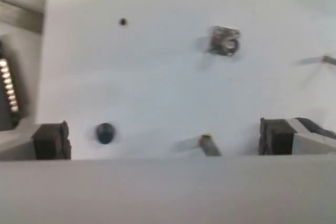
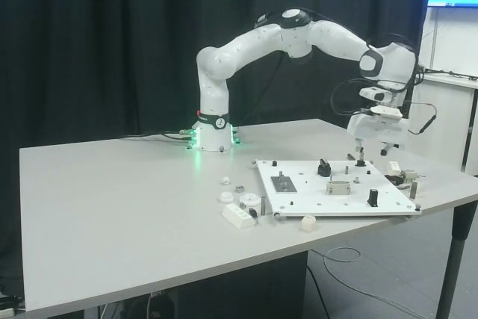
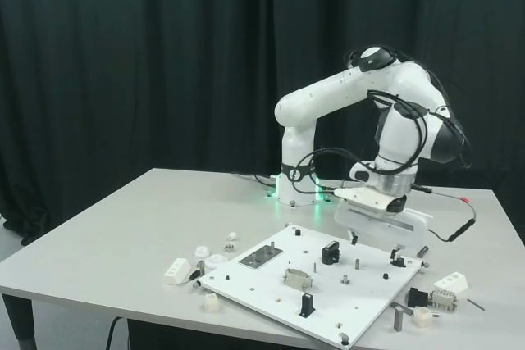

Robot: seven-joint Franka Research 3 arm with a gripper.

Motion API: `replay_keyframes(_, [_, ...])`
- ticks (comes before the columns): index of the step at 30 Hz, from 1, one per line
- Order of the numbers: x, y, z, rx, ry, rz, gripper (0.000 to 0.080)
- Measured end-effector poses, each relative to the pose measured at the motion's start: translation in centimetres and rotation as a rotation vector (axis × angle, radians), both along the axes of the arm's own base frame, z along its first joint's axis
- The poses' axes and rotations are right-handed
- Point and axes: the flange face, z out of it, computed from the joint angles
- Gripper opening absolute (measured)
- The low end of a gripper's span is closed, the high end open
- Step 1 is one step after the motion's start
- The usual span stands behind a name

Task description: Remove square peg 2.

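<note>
gripper (image 1: 165, 137) jaws wide, empty, hovering over white board (image 2: 299, 199). risk: several upright pegs close together; could descend on wrong one.

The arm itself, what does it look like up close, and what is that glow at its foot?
The arm is white with smooth rounded joints. Black cables loop beside its wrist. Its base glows green. The pincer has two black blocky fingertips.

Lab — black curtains (image 3: 164, 63), bolted arm (image 3: 344, 88)
</note>
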Motion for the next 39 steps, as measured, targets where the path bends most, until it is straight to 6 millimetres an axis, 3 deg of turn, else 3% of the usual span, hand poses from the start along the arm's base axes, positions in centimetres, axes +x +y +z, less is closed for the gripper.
replay_keyframes(22, [-1.5, -5.3, -2.8, 0.094, 0.010, -0.056, 0.0800])
replay_keyframes(39, [-4.4, -5.9, -4.7, 0.156, -0.016, -0.106, 0.0800])
